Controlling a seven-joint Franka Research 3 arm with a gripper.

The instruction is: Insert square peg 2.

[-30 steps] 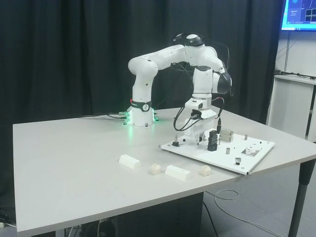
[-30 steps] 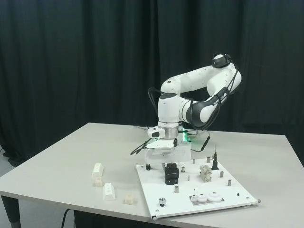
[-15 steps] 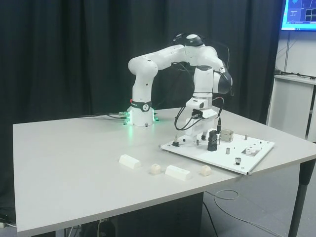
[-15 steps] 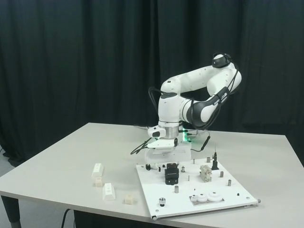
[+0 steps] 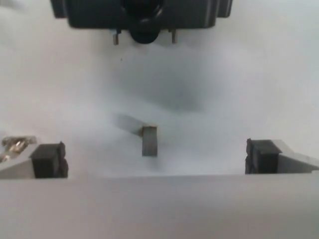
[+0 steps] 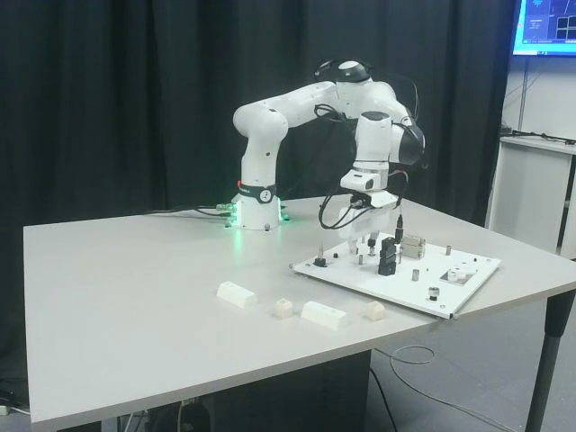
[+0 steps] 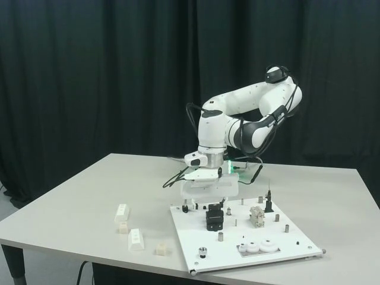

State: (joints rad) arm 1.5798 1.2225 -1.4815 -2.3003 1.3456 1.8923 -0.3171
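In the wrist view a short grey square peg [image 5: 149, 141] stands upright in the white board [image 5: 209, 89], free of any grip. My gripper [image 5: 154, 158] is open, with its black fingertips [image 5: 49, 160] far apart on either side of the peg and above it. From the first room view the gripper [image 6: 364, 241] hangs a little above the near-left part of the board [image 6: 396, 274]. In the second room view the gripper [image 7: 208, 199] hovers over the board [image 7: 249, 246] beside the black block [image 7: 214, 217].
The board carries a black block [image 6: 387, 255], several small upright pins and a white gear piece [image 7: 258, 246]. Several white blocks [image 6: 323, 315] lie on the grey table [image 6: 135, 270] in front of the board. The arm's base [image 6: 255, 211] glows green behind.
The arm has lifted the gripper straight up from the board by a small amount. The peg stays standing in the board below the fingers.
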